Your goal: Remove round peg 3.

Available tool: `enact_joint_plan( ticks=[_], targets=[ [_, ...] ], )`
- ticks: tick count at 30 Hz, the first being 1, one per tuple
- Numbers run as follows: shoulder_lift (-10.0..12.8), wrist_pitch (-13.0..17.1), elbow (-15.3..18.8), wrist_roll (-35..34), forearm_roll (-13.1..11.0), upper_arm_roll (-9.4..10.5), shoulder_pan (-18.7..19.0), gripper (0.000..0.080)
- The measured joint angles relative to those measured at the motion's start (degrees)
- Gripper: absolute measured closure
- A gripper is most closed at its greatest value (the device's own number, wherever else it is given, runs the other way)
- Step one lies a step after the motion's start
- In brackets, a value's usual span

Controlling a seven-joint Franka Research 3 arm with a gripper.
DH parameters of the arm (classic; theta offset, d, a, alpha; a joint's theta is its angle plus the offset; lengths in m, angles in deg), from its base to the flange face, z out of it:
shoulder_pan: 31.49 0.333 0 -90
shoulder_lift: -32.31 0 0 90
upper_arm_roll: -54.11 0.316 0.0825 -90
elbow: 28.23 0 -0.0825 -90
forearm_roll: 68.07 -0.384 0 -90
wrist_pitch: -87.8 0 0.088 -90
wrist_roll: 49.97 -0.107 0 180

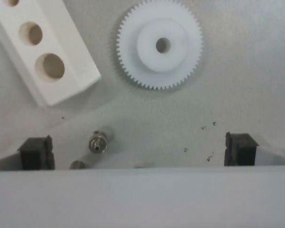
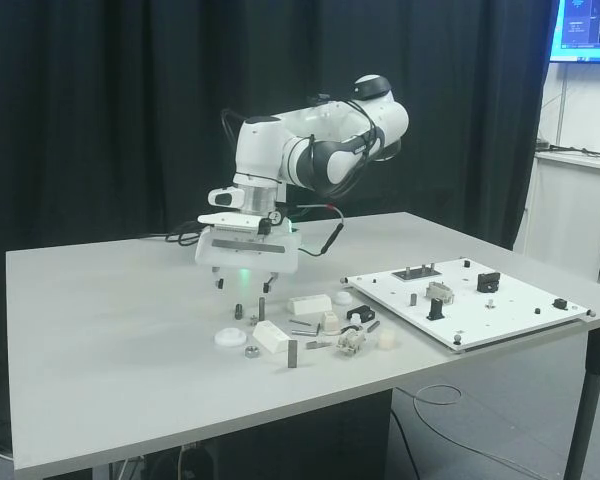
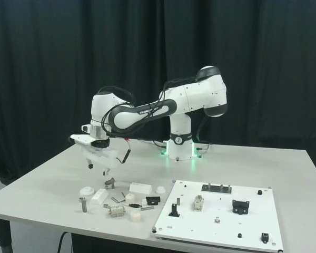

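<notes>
The white arm (image 3: 147,110) reaches out from its base at the far side of the grey table (image 2: 100,300) and holds the gripper (image 1: 137,151) above the loose parts that lie left of the white board (image 3: 221,213). Its jaws stand wide open, gripping nothing; both black fingertips (image 1: 36,153) hang clear of the table top.

In the wrist view a small metal round peg (image 1: 98,141) stands upright on the table between the fingers, closer to one pad than to the other and touching neither. Beyond it lie a white gear (image 1: 159,44) and a white block (image 1: 45,45) with round holes, well apart from each other.

In the first room view the peg (image 2: 239,310) stands on the table just below the gripper (image 2: 242,283), with the gear (image 2: 230,339) on the near side of it. Whether this is round peg 3 cannot be told. The board carries a few black fixtures (image 3: 240,205) and sits to the right of the scattered parts
</notes>
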Motion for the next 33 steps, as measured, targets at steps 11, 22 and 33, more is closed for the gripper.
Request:
enact_joint_plan(
  ticks=[11,22,33],
  targets=[
    [0.0,-0.2,0.0,0.0,0.0,0.0,0.2,0.0003],
    [-0.1,-2.0,0.0,-0.1,-0.1,0.0,1.4,0.0003],
    [-0.3,-4.3,0.0,-1.9,-0.5,0.0,4.3,0.0003]
  ],
)
